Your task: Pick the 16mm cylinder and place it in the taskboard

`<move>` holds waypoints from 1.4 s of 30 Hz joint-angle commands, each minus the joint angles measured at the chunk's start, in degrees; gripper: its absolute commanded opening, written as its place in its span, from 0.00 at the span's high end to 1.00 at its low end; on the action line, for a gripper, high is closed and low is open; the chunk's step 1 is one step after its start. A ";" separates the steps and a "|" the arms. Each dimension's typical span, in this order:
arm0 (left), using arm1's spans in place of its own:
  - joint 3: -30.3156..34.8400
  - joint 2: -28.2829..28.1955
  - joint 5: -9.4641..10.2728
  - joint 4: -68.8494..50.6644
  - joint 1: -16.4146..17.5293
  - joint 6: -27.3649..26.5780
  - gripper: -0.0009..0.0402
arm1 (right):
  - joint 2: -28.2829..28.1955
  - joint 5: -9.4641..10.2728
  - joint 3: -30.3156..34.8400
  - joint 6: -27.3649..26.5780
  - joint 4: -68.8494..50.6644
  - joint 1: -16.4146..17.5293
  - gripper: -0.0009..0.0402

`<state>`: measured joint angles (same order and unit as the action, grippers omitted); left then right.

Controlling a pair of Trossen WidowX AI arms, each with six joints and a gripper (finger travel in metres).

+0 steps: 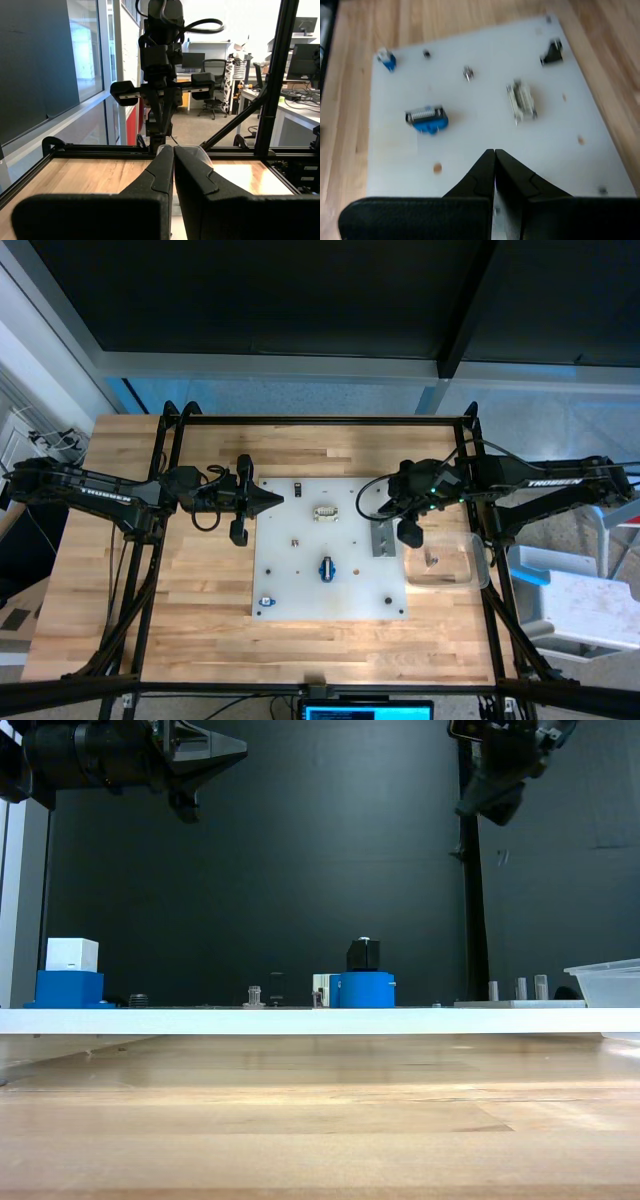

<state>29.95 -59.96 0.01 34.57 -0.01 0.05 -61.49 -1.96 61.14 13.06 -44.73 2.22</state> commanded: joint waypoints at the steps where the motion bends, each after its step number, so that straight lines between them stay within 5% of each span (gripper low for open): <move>1: 0.00 -0.02 0.00 0.00 0.00 -0.02 0.98 | -0.13 0.00 1.90 1.70 -6.25 0.09 0.98; 20: 0.00 -0.02 0.00 0.00 0.00 0.00 0.98 | -0.11 0.04 3.23 9.11 -29.68 6.54 0.98; 32: 0.00 -0.04 0.00 0.00 0.02 0.00 0.98 | -0.11 0.04 -0.09 12.70 -32.68 14.84 0.98; 42: 0.00 -0.02 -0.02 0.00 0.00 0.00 0.98 | -0.11 -0.02 -1.95 14.82 -32.68 16.59 0.98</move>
<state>29.95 -59.96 0.01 34.54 -0.01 0.03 -61.60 -1.93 59.46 27.81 -77.45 18.76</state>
